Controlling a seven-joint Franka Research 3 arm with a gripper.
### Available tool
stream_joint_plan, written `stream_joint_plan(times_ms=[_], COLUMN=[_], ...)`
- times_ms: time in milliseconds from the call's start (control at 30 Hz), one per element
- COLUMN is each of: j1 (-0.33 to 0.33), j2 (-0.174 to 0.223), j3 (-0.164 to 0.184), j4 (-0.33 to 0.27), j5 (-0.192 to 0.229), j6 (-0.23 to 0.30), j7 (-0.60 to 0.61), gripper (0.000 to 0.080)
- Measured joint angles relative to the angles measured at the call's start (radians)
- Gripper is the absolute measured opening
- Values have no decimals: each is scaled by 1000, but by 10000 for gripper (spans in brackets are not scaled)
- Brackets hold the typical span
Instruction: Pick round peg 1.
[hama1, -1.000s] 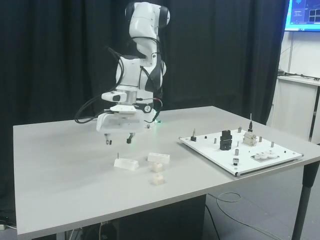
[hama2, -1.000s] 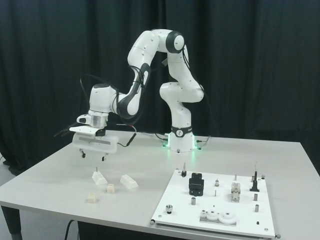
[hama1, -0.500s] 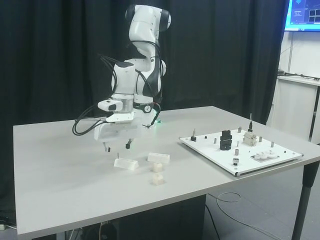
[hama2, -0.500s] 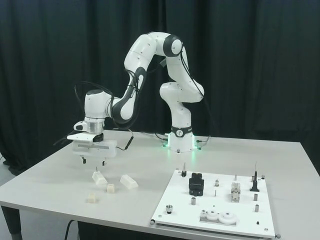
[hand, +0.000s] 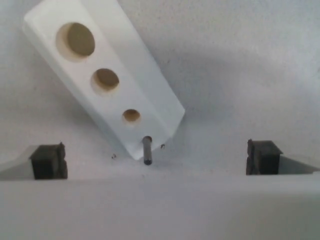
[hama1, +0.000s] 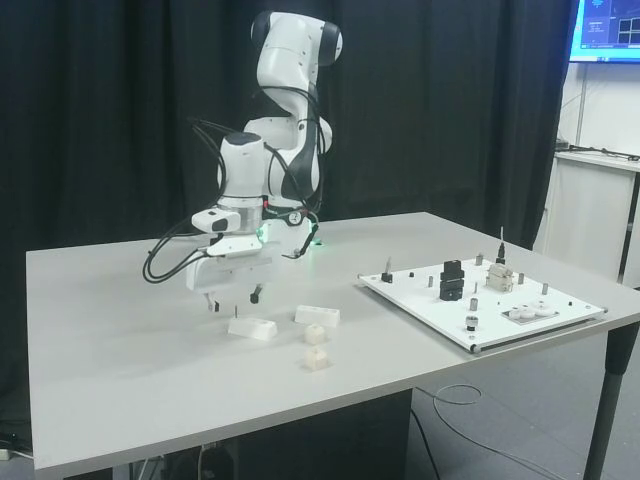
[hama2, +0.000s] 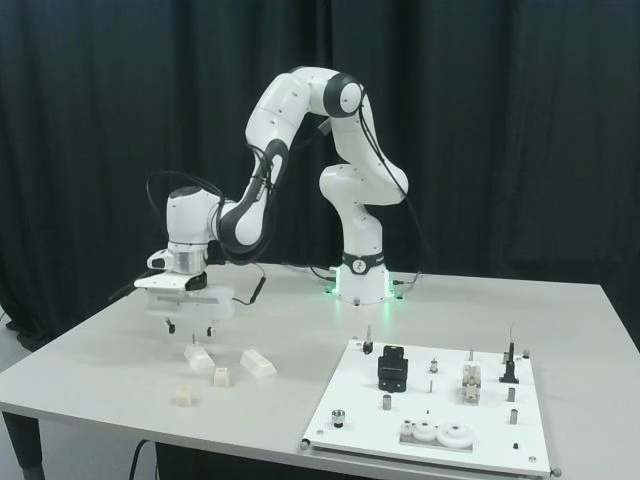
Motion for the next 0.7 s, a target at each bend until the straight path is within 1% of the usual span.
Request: stream_joint_plan(times_ms=[500, 700], j1=[0, 0], j2=[16, 19], j3=[0, 0], j4=[6, 7], j5=[35, 41], j6=[-3, -4], j7=[-16, -22], gripper=[800, 800])
